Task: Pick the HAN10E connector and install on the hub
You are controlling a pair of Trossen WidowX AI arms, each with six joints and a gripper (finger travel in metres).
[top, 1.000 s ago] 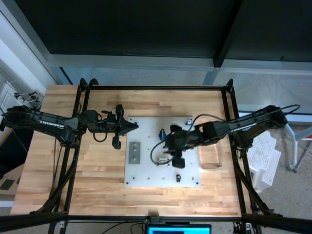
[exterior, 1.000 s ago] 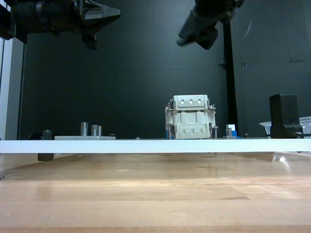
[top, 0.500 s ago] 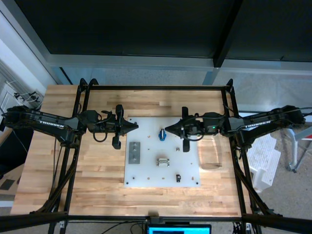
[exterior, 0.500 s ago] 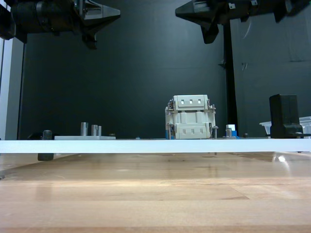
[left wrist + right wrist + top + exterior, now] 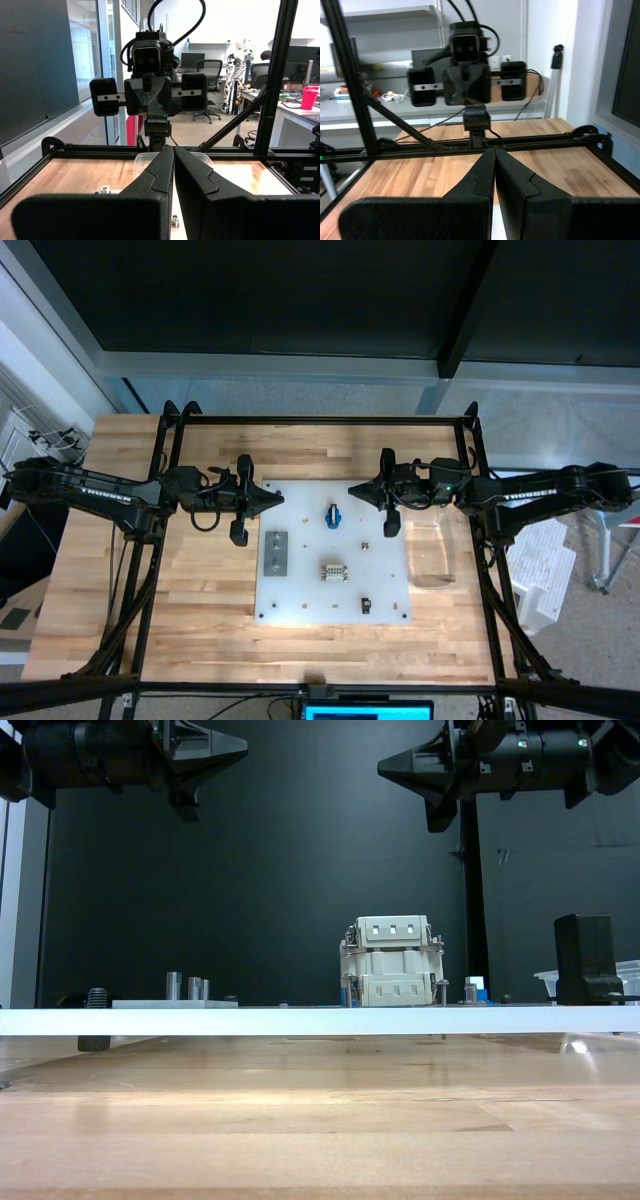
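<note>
Both pinched, empty: left gripper [image 5: 279, 498] left of board [image 5: 300, 602], right gripper [image 5: 351, 490] newly opposite.

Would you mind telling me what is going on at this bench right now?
Neither arm is handling anything. The pale beige plastic HAN10E connector block sits on top of the low beige socket hub on the white square board, apparently seated. The left gripper and the right gripper both hover high above the board's far edge, shut and empty, pointing toward each other.
</note>
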